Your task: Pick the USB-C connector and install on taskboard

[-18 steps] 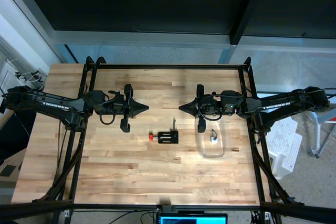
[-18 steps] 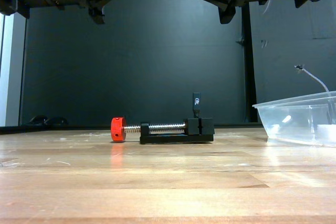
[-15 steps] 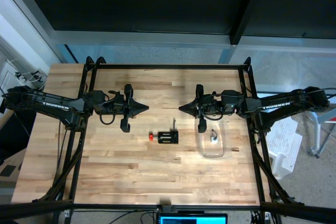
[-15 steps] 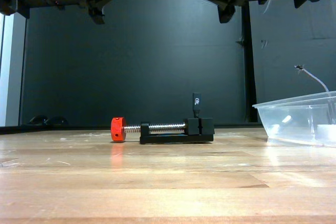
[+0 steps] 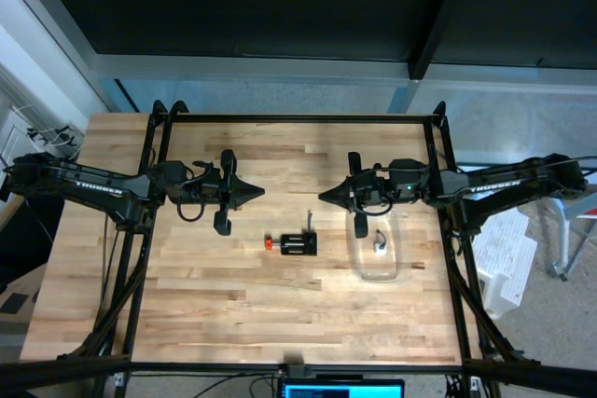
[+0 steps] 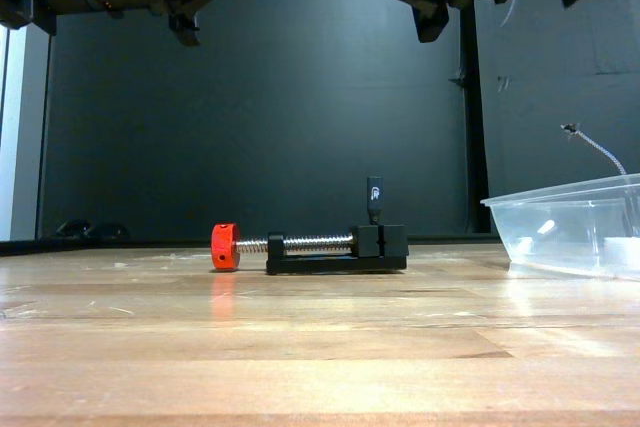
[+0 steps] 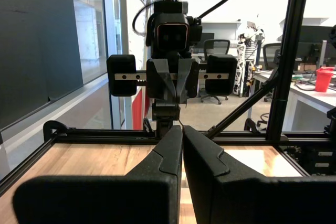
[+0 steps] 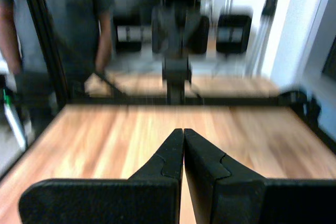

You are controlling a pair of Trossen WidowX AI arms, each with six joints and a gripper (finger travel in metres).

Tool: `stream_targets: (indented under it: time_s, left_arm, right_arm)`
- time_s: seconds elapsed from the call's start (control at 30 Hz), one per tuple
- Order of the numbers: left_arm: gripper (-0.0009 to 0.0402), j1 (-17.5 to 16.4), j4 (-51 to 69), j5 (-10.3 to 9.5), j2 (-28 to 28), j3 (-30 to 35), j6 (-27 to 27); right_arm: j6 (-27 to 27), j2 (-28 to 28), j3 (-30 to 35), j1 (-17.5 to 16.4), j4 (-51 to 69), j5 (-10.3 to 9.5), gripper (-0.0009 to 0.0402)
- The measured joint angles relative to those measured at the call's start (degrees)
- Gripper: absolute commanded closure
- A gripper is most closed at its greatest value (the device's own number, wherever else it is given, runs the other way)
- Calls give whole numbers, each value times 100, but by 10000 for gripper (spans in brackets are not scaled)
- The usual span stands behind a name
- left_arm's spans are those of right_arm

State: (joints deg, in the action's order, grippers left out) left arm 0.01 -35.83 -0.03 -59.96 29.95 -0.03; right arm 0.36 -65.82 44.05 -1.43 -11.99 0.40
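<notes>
Across the table (image 5: 233, 295), the USB-C connector (image 5: 381, 248) lies in the clear tray (image 5: 376, 278) beside the taskboard (image 5: 297, 244); left tool (image 5: 259, 193) and right tool (image 5: 323, 196) hover clenched, so I judge pickup pending: open, then lower the right.

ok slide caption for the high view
Left gripper and right gripper, both shut, face each other above the table; USB-C connector in clear tray beside taskboard.

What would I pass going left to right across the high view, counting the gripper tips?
left gripper, shut and raised → taskboard → right gripper, shut and raised → clear tray, with the USB-C connector inside it
</notes>
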Motion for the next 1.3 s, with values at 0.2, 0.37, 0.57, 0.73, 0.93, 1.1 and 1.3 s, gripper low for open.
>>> stream_targets:
  time_s: [0.2,0.37,0.57,0.73,0.93,1.1,1.3]
  left_arm:
    - [393,0,2,-2,0,0,0]
    - [393,0,2,0,0,-2,0]
    - [393,0,0,-2,0,-2,-2]
    - [393,0,0,0,0,0,0]
    - [393,0,0,-2,0,0,0]
    - [393,0,0,-2,0,0,0]
    - [393,0,-2,0,0,-2,0]
  right_arm:
    - [-68,59,1132,-114,3047,2,393]
    - [63,57,1788,-337,4935,162,393]
    - [356,55,2262,-643,6402,341,393]
    - [623,55,2457,-918,7204,428,393]
    - [977,50,2479,-1150,8032,407,393]
    - [1425,-72,2479,-1185,8767,433,381]
    - [1757,-334,2468,-1237,9090,450,320]
